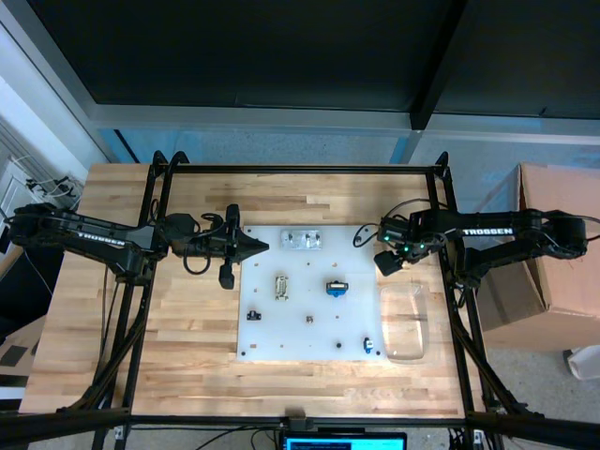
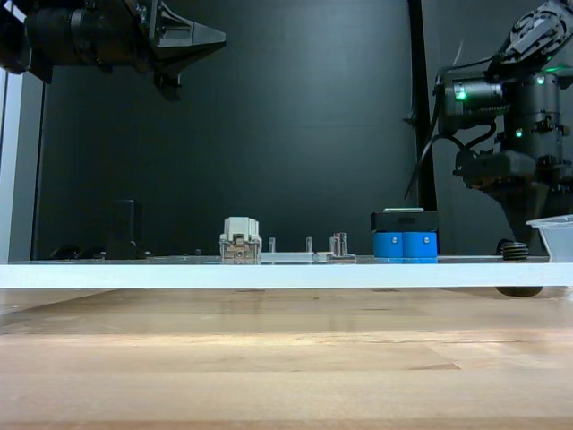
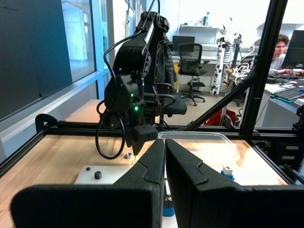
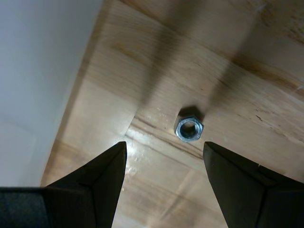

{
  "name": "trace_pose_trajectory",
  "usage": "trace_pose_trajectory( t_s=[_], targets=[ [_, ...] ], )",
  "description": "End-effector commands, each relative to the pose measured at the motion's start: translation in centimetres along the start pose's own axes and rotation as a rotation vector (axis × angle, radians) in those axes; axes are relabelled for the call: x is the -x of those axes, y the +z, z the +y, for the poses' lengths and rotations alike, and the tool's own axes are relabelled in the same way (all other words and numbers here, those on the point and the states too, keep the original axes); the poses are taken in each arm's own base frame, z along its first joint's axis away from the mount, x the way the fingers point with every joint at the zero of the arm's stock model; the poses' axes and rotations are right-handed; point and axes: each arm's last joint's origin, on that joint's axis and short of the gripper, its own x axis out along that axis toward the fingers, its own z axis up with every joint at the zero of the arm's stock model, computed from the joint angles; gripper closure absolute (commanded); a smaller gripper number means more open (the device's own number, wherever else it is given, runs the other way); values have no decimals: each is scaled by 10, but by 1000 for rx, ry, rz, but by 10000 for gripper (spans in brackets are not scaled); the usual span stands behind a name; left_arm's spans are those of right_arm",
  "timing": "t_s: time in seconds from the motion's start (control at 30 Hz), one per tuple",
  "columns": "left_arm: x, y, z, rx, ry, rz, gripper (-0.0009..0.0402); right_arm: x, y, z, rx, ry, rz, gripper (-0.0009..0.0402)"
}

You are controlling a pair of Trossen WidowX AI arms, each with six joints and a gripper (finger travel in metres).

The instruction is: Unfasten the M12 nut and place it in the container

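The nut (image 4: 189, 128) lies flat beside the board (image 1: 281, 328), hole up, under the wide-spread right gripper (image 4: 164, 143). The left gripper (image 3: 165, 141), pinched closed, seems to hang above the board's left edge.

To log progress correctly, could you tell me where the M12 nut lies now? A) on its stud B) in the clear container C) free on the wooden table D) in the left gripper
C: the nut lies flat on the wooden table beside the white board, below the open right gripper; the shut left gripper hovers above the board's left edge.
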Motion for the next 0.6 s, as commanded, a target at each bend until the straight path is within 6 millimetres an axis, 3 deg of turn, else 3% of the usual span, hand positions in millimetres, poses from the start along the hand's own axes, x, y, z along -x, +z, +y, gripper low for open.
trace_pose_trajectory(
  t_s=[0.03, 0.6],
  targets=[
    [0, 0, 0, 0, 0, 1, 393, -7, 1, -1, -7, -18, 9, 169],
    [0, 0, 0, 0, 0, 1, 393, -23, 4, -8, -85, -32, 4, 169]
  ],
)
